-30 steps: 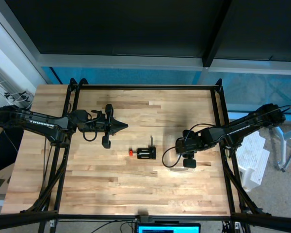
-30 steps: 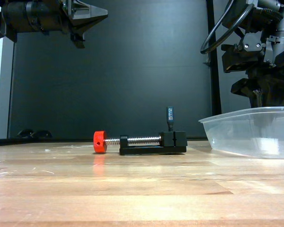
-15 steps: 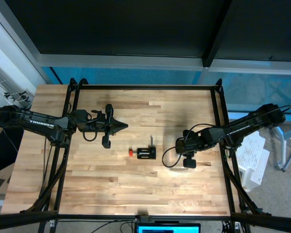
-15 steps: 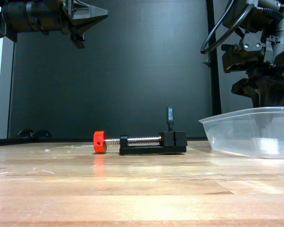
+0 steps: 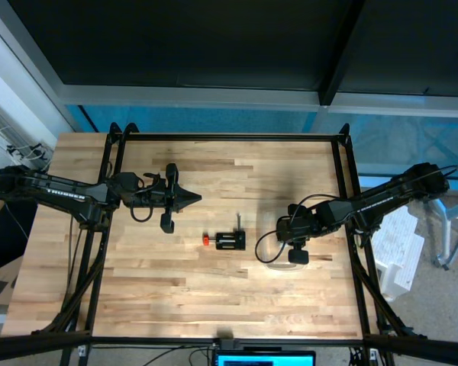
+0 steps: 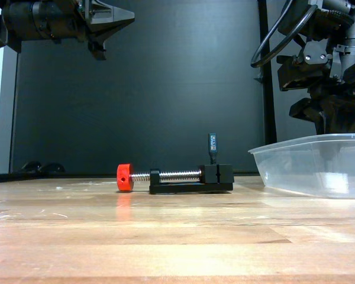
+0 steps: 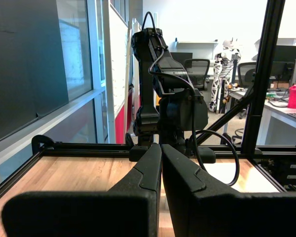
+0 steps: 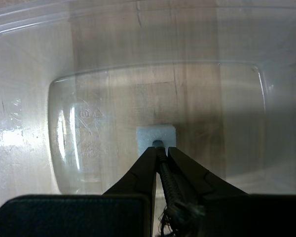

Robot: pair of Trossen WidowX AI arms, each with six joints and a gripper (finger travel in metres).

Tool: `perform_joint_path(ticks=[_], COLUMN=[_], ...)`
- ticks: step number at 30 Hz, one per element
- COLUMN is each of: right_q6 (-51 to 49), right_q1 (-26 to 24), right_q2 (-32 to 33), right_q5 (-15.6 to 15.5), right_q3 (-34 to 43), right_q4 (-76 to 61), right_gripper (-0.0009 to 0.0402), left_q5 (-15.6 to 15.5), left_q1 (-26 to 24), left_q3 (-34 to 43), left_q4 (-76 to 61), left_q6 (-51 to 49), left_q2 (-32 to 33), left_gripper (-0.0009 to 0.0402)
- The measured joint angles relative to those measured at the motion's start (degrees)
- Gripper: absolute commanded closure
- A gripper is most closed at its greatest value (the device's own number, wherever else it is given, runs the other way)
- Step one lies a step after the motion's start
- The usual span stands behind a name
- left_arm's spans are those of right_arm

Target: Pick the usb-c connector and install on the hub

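Right wrist view: right gripper [image 8: 161,148] still clamps usb-c connector [image 8: 165,178] over bin [image 8: 34,148]; left gripper [image 7: 161,146] clenched aloft.

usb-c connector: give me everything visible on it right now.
The usb-c connector is a slim dark plug on braided cable, pinched between the right gripper's fingers. It points at a pale foam block in the clear bin; whether they touch is unclear. The left gripper hovers shut over the table's left side.
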Motion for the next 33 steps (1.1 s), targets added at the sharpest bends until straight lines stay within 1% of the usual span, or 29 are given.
perform_joint_path(ticks=[17,28,33], right_q6=[0.0,-0.8,-4.6], right_q1=[0.2,0.2,0.2], right_q2=[-0.9,-1.0,-1.0], right_q5=[-0.4,0.0,0.0], right_q3=[0.9,8.9,13.2], right_q4=[-1.8,-10.5,-14.1], right_gripper=[0.0393,0.0393,0.0393], left_q5=[0.0,0.0,0.0], left_q1=[0.0,0.0,0.0], left_q3=[0.0,0.0,0.0], left_q4=[0.0,0.0,0.0], left_q6=[0.0,0.0,0.0], left_q2=[0.0,0.0,0.0], left_gripper=[0.0393,0.0393,0.0393])
